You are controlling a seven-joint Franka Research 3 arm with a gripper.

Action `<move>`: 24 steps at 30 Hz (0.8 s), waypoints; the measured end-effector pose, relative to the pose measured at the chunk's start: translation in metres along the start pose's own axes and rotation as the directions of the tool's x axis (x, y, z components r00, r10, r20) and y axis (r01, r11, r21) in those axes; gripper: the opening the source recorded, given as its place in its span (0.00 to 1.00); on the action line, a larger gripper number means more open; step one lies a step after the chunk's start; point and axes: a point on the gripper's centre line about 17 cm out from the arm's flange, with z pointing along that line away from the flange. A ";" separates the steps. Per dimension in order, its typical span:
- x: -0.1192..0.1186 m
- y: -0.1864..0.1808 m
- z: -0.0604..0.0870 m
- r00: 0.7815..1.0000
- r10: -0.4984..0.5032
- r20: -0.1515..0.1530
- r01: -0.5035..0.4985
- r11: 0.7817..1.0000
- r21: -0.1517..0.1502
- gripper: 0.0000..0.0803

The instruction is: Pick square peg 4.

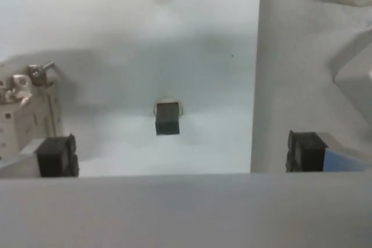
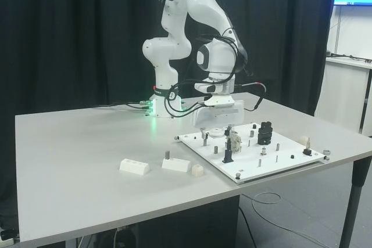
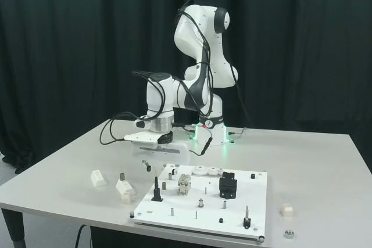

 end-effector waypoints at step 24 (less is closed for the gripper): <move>0.007 0.024 -0.021 0.997 -0.070 0.016 0.070 0.997 -0.037 1.00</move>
